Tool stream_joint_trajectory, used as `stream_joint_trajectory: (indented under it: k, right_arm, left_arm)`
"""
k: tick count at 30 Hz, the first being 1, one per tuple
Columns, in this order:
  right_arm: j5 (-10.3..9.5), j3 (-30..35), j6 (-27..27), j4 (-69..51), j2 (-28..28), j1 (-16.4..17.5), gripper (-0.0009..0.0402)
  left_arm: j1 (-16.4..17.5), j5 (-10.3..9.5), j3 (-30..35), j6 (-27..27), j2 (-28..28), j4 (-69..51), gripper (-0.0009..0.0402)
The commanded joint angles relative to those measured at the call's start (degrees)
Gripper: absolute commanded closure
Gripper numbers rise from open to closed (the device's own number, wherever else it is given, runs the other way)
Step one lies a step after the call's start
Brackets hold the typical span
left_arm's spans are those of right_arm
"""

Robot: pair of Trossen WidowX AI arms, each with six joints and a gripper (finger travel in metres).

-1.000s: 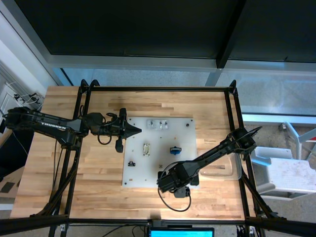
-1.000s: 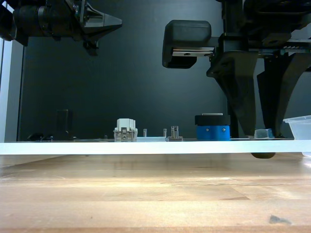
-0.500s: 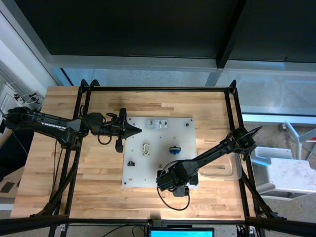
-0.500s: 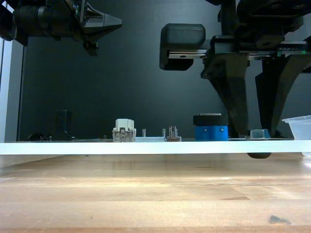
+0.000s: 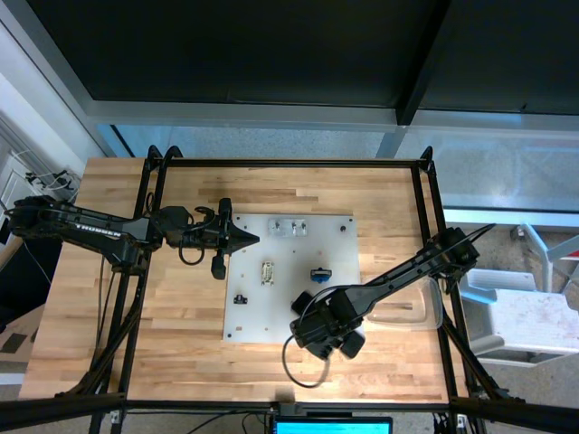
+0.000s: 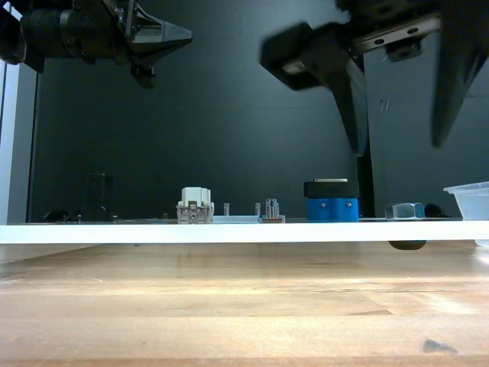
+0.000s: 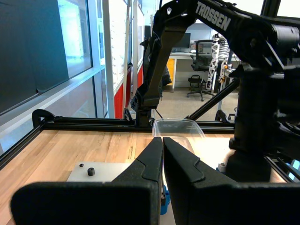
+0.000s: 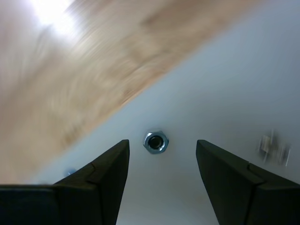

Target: Unfasten the M12 fastener and place in the container

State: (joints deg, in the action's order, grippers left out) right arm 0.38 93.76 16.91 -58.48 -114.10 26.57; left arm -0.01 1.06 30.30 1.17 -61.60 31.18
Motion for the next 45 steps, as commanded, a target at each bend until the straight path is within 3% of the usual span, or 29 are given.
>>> stream_joint_trajectory:
  k: [1,5,10,12,15,22,29,45]
  right_arm:
    - [0.02,0.02,-20.02,-1.16,0.28,-0.04,0.0235]
    - [-0.74,0.02,-34.1,-1.11,0.28,0.0,0.0304]
    - [-2.01,0.02,-40.65,-0.63,0.26,0.09,0.0398]
    - [-2.08,0.02,-42.25,-0.59,0.26,0.11,0.0385]
    - [-4.87,-0.04,-42.29,-0.37,0.22,0.22,0.0395]
    - [-7.61,-4.74,-46.27,6.99,0.24,0.13,0.0393]
    - [-7.43,-10.49,-50.6,12.72,0.24,-0.13,0.0393]
    - [-4.44,-11.02,-51.15,10.08,0.9,-0.33,0.0393]
  left_arm:
    - [0.0,0.0,0.02,0.0,0.0,0.02,0.0393]
    - [0.0,0.0,0.02,0.0,0.0,0.02,0.0393]
    - [0.0,0.0,0.02,0.0,0.0,0.02,0.0393]
    - [0.02,0.0,0.02,0.0,0.0,0.02,0.0393]
    - [0.0,0.0,0.02,0.0,0.0,0.02,0.0393]
    - [0.02,0.0,0.02,0.0,0.0,0.02,0.0393]
    - [0.02,0.0,0.02,0.0,0.0,0.0,0.0393]
    - [0.0,0.0,0.02,0.0,0.0,0.02,0.0393]
